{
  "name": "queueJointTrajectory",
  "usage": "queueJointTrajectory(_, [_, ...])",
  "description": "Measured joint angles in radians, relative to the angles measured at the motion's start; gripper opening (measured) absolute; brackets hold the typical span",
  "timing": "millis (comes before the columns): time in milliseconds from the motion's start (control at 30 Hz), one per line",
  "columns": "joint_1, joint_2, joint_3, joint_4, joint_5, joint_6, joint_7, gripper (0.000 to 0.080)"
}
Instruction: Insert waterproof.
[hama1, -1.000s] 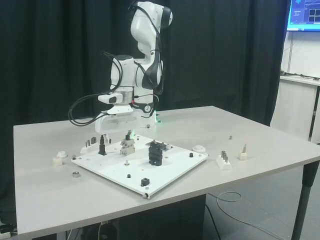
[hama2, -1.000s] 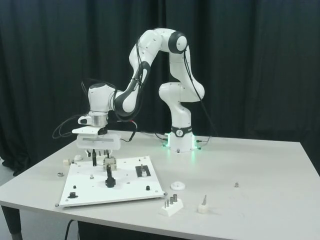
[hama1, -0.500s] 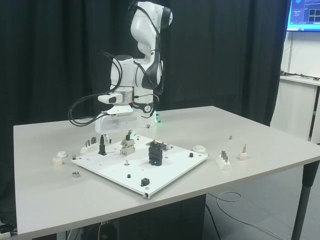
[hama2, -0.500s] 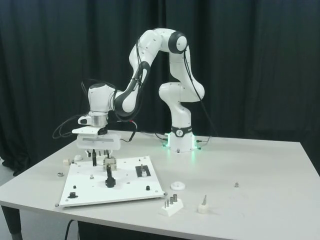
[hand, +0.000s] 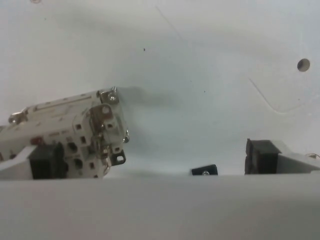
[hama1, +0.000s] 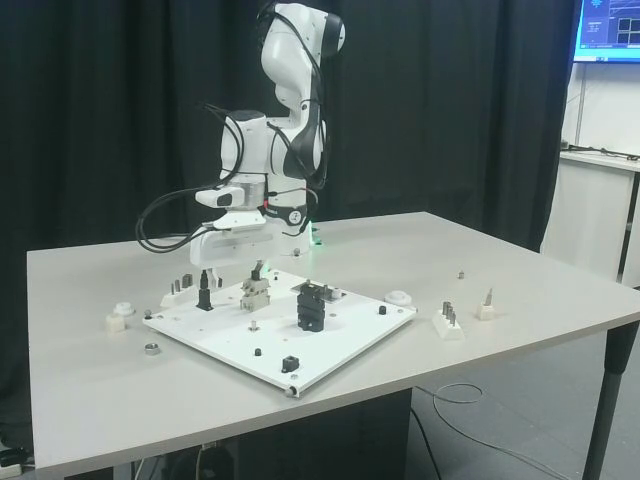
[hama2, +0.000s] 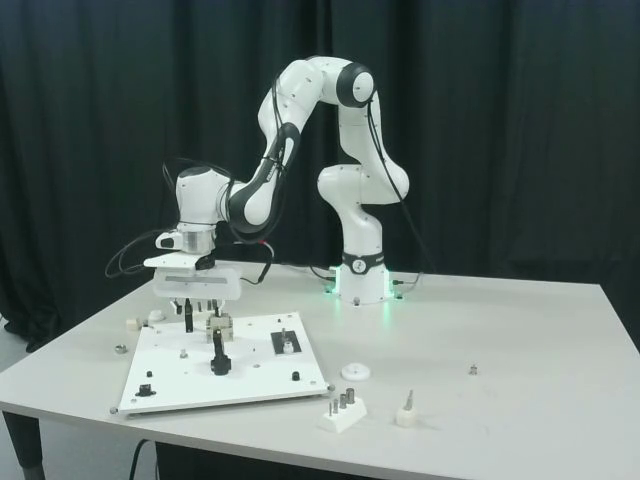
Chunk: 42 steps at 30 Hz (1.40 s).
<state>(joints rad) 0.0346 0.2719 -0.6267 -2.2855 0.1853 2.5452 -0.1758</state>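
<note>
My gripper (hama1: 205, 270) (hama2: 190, 300) hangs low over the far left part of the white board (hama1: 340, 335) (hama2: 260, 385). Right below it a slim black upright part, the waterproof connector (hama1: 204, 294) (hama2: 188, 316), reaches down to the board; whether I hold it cannot be seen. Beside it stands a white connector block with metal clips (hama1: 255, 292) (hama2: 218, 326) (hand: 75, 135). In the wrist view a black block (hand: 260, 156) and a small black piece (hand: 204, 170) lie on the board, and a blurred grey band hides the near part.
A tall black part (hama1: 310, 305) (hama2: 218, 356) stands mid-board, and a small black block (hama1: 291, 362) near its front corner. On the grey table are a white pin holder (hama1: 449, 322), a small white stand (hama1: 486, 308), a white disc (hama1: 398, 297) and a nut (hama1: 152, 348).
</note>
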Motion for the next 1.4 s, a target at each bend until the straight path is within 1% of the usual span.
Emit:
queueJointTrajectory(167, [0.0,0.002,0.0,0.0,0.0,0.001,0.0,0.08])
queueJointTrajectory(367, [-0.002,0.026,-0.001,0.001,0.008,0.024,0.0,0.08])
queueJointTrajectory(533, [-0.003,0.028,-0.002,0.008,0.011,0.024,-0.001,0.08])
queueJointTrajectory(733, [-0.003,0.027,-0.016,0.017,0.011,0.026,-0.001,0.08])
queueJointTrajectory(1133, [0.007,0.014,-0.017,0.021,0.013,-0.013,0.002,0.08])
queueJointTrajectory(1400, [0.027,-0.015,-0.017,0.021,0.019,-0.069,0.03,0.08])
